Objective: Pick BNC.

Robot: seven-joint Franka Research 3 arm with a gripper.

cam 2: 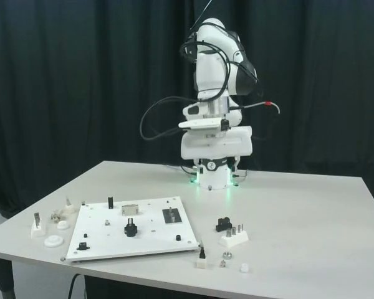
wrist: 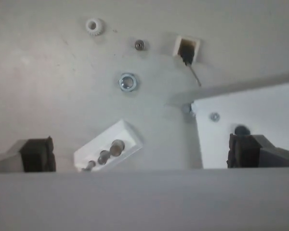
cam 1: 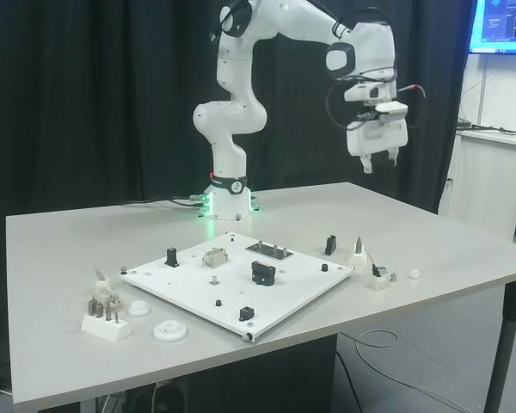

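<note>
My gripper [wrist: 139,154] hangs released, fingers wide apart, high above the bench [cam 1: 60,249]. The BNC [cam 2: 223,222] is too small to make out fully. It appears as a small black upright piece on the bench, between the white board [cam 2: 149,246] and the white peg block [cam 2: 235,236].

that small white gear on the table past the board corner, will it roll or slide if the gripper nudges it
The white gear lies flat on the grey table, so it would probably slide rather than roll. It looks small and plastic, likely very light, so even a slight touch may send it off. Its toothed rim may snag a finger and spin it.
</note>
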